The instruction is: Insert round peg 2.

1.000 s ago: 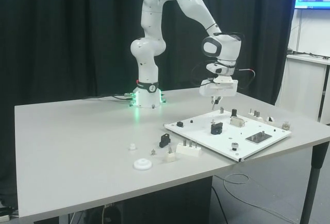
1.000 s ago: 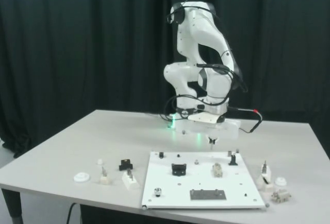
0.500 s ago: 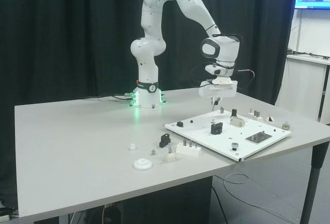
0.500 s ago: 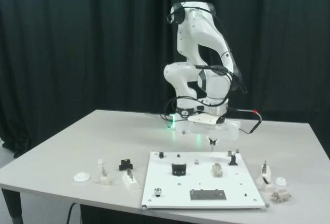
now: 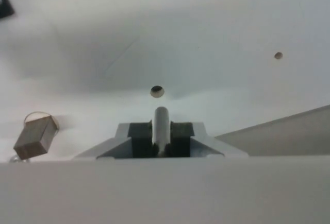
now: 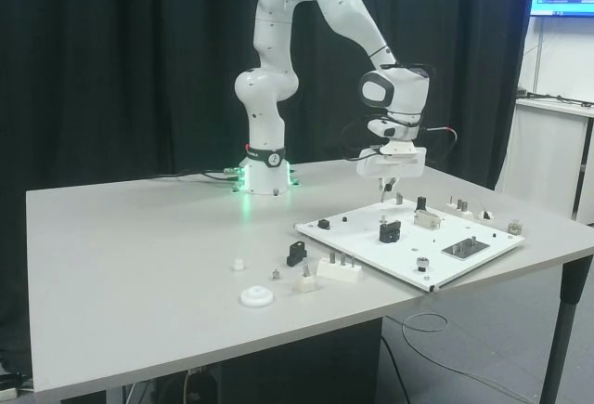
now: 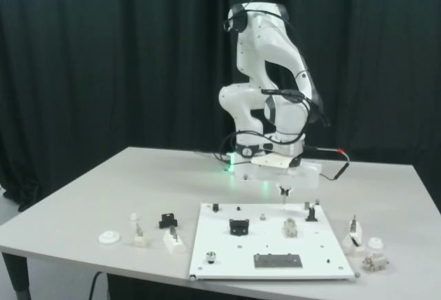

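In the wrist view my gripper (image 5: pixel 161 140) is shut on a grey round peg (image 5: pixel 161 125) that stands upright between the black pads. A small round hole (image 5: pixel 157 91) in the white board (image 5: pixel 216 23) lies just beyond the peg's tip, and a second hole (image 5: pixel 278 55) is farther off. In the room views the gripper (image 6: pixel 386 185) (image 7: pixel 283 191) hangs a little above the back edge of the white board (image 6: pixel 357 239) (image 7: pixel 317 252), pointing down.
The board carries a black fixture (image 6: pixel 388 230), a grey plate (image 6: pixel 464 247) and a small grey block (image 5: pixel 35 137). Loose on the table left of it are a white disc (image 6: pixel 256 297), a black piece (image 6: pixel 296 254) and a white block with pegs (image 6: pixel 339 268). More small parts (image 7: pixel 365 248) lie right of the board.
The wrist and gripper have shifted slightly toward the arm's base and a touch lower, with the peg still held. Nothing on the table has moved.
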